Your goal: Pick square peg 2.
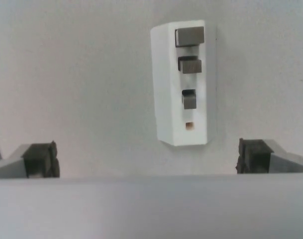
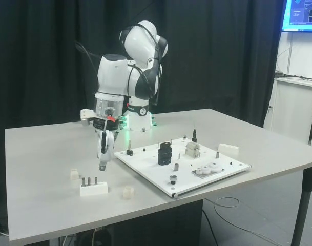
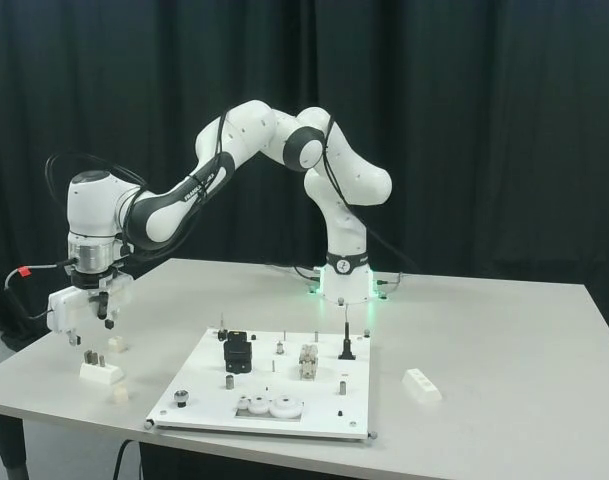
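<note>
White peg holder (image 1: 182,84) sits near the table (image 2: 43,154) edge; end effector (image 1: 146,162) spread wide above it

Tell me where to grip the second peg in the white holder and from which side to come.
Grip the upper part of the second peg that stands clear of the white holder, coming straight down from above. It stands upright in a row with close neighbours, so the open tool should probably close across the row, on the peg's free flat sides.
</note>
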### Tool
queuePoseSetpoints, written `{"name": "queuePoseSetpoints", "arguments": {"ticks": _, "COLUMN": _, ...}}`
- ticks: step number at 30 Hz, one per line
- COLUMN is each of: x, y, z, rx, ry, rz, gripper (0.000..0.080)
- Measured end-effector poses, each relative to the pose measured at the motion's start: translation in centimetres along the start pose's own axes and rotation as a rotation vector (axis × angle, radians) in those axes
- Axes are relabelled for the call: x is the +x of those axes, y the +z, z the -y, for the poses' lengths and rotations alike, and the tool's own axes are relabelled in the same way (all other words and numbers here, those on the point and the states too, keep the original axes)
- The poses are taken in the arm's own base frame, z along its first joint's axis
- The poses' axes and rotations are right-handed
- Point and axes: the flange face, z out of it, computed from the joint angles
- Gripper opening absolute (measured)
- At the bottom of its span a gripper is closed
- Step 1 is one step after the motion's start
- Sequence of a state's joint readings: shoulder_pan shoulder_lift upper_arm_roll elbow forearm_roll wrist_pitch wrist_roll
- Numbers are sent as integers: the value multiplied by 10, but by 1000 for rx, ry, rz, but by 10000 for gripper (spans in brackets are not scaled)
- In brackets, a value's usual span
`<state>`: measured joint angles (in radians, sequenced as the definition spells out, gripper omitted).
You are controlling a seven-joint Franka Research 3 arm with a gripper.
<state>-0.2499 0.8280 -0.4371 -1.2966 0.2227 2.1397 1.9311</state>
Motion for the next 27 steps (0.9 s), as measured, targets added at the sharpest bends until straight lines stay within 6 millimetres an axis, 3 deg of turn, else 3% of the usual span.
{"name": "queuePoseSetpoints", "arguments": {"ticks": 27, "x": 9, "y": 33, "z": 0, "rx": -16, "ry": -33, "rz": -20, "gripper": 800}}
